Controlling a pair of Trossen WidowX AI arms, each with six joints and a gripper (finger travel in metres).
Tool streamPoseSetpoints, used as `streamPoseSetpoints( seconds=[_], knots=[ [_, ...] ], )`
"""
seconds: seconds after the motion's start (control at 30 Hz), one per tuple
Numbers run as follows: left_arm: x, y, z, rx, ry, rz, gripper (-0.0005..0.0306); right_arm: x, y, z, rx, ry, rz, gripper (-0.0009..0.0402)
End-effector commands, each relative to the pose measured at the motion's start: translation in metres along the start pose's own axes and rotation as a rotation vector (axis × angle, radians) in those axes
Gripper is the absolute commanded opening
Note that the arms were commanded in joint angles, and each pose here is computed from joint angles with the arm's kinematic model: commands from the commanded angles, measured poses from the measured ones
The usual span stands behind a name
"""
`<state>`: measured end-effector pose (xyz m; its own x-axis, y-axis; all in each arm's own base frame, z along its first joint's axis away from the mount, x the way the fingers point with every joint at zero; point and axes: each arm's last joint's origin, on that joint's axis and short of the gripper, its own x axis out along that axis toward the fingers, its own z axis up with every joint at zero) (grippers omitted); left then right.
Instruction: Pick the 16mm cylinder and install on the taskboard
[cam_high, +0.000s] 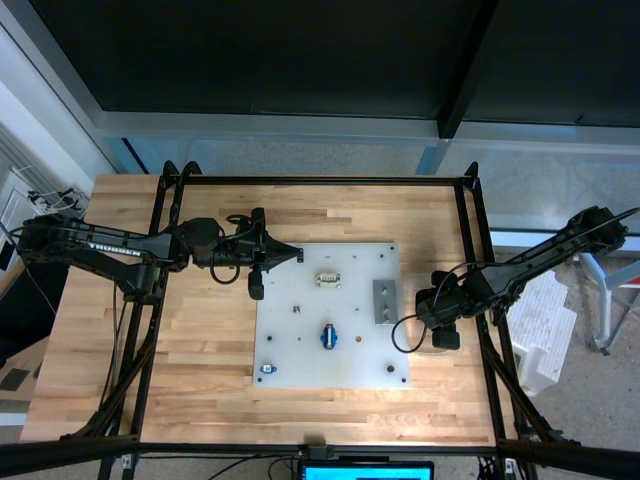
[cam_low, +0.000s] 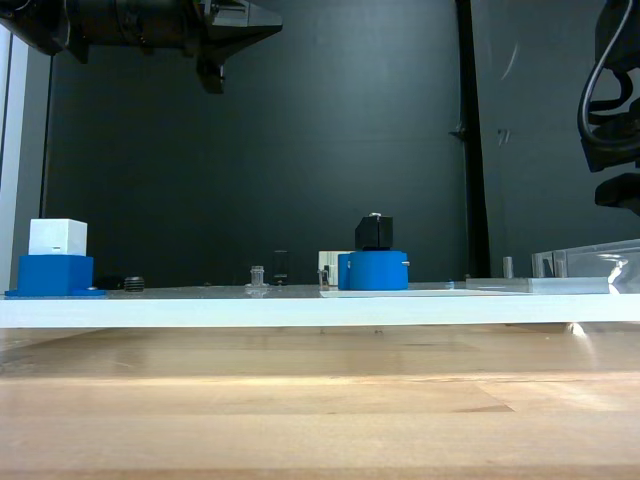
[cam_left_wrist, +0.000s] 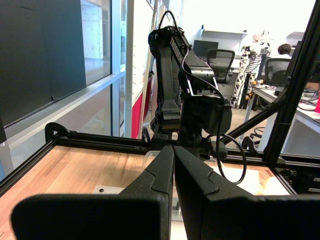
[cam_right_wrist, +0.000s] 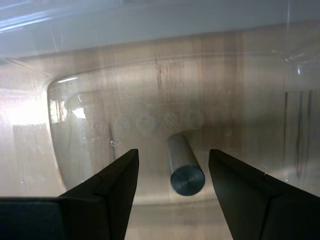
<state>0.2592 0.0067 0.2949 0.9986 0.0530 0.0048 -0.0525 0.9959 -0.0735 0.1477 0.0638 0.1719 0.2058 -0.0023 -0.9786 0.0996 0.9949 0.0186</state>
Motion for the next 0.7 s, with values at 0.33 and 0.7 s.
streamPoseSetpoints(
  seconds=[0.33, 0.7],
  knots=[
    [0.0000, 0.0000, 0.0001, 0.000, 0.000, 0.000, 0.0000, 0.0021, -0.0004, -0.0019, -0.003, 0.008, -0.003, 0.0078],
    [0.0000, 0.0000, 0.0001, 0.000, 0.000, 0.000, 0.0000, -0.0036, 0.0014, 0.0021, -0.002, -0.006, 0.006, 0.0005]
  ],
)
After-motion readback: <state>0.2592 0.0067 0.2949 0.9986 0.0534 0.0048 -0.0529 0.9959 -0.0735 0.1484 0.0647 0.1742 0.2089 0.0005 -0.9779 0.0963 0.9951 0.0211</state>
